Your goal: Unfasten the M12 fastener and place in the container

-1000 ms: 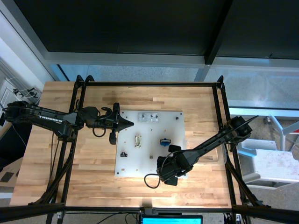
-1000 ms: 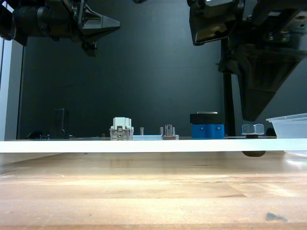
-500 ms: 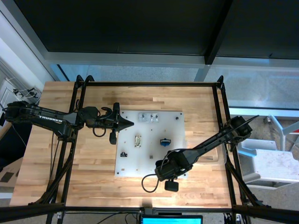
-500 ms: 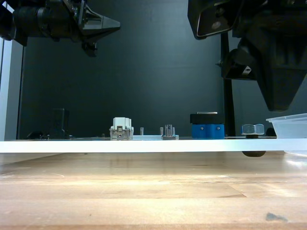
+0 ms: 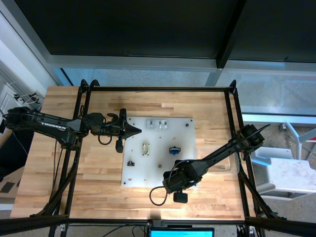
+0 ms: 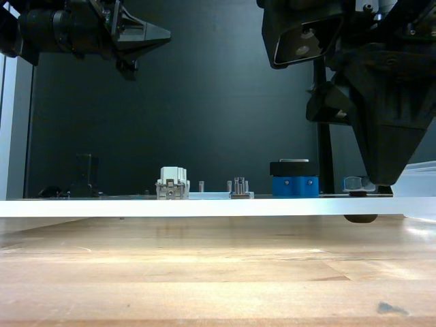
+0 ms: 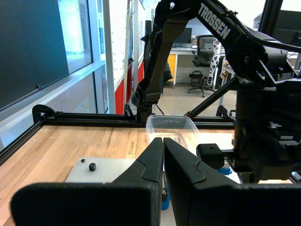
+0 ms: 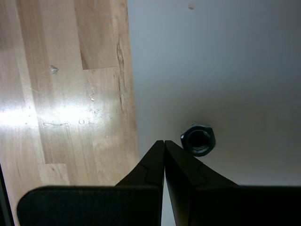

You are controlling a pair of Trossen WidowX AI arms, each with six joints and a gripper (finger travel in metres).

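The wooden table carries the white board. The left gripper is parked high over the board's far left edge, its fingers pressed together and holding nothing. The right gripper hangs over the near right corner of the board, pointing down. Its fingers are also fully closed and they grip nothing.

The clear container stands to the right of the board, and no nut shows in it. The M12 nut is on the board just beside the right gripper's tips, apart from them. In the low view it sits raised on a dark base, so I judge it is on its stud.

The task therefore seems not finished: the nut must be unscrewed, lifted and carried to the container.

Compared with half a second ago, the right gripper is lower and closer to the nut, and in the low view it now covers most of the container. The nut has not moved.
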